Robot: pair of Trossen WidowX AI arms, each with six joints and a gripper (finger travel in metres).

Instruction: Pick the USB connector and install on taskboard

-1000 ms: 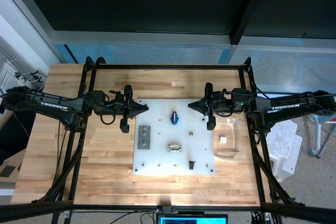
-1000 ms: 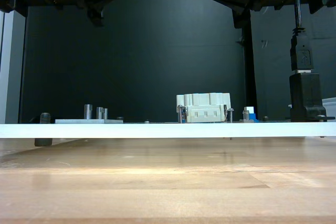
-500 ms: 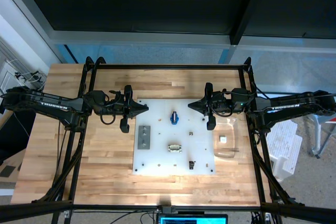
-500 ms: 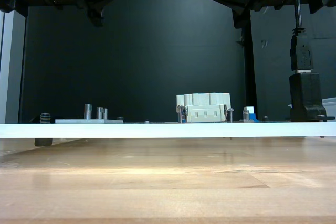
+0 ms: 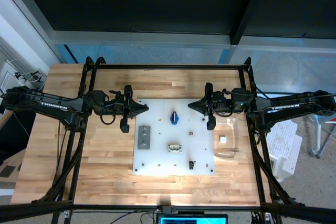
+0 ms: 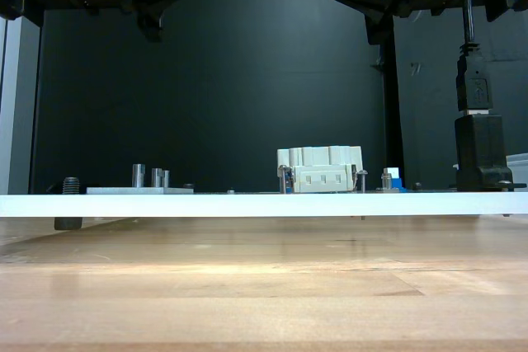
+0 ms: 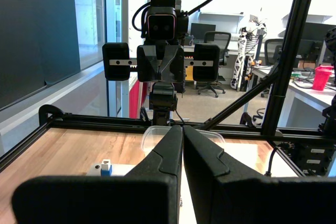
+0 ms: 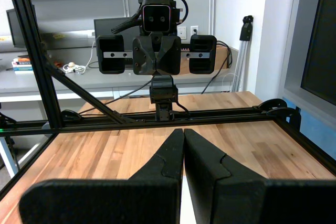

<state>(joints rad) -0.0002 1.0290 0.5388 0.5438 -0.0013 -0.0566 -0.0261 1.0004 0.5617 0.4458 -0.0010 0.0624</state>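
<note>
Wrist views alone show both closed and empty, left claw (image 5: pixel 146 107) and right claw (image 5: pixel 189 104) high over far corners of the board (image 5: pixel 157 156), clear tray (image 5: pixel 233 137) beside it.

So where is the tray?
High view: the clear tray lies right of the taskboard, near the right gripper; the left gripper hangs over the board's left edge.

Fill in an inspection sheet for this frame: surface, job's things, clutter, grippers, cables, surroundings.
Surface: wooden table, white taskboard flat at its centre.
Job's things: USB connector, a USB-marked plug, stands upright on the black socket, apparently seated.
Clutter: clear tray holding a white square piece.
Grippers: left gripper and right gripper shut, empty, raised near the taskboard's far edge.
Cables: one cable rises from the plug.
Surroundings: black frame around table; office beyond.
</note>
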